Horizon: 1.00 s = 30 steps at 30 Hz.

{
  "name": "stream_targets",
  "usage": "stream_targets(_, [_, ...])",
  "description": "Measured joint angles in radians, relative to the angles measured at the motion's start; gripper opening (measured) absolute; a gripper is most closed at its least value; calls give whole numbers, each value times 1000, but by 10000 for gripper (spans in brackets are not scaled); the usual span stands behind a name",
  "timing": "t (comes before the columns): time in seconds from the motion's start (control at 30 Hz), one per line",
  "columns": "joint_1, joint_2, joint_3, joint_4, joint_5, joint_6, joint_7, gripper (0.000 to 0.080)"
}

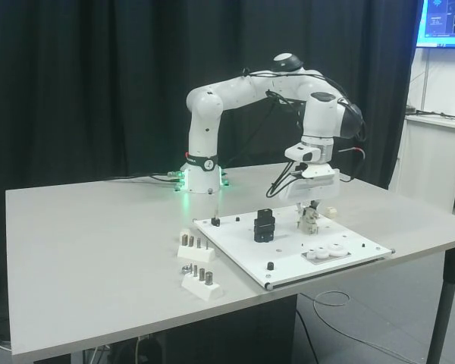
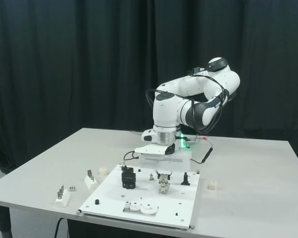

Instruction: Insert waterproof.

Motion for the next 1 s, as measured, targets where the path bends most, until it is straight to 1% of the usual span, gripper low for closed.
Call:
stream_targets(0.33, [0, -1, 0, -2, 0, -5, 45, 310])
stream_targets(1.0, [4, -1, 0, -2, 0, -9, 44, 310])
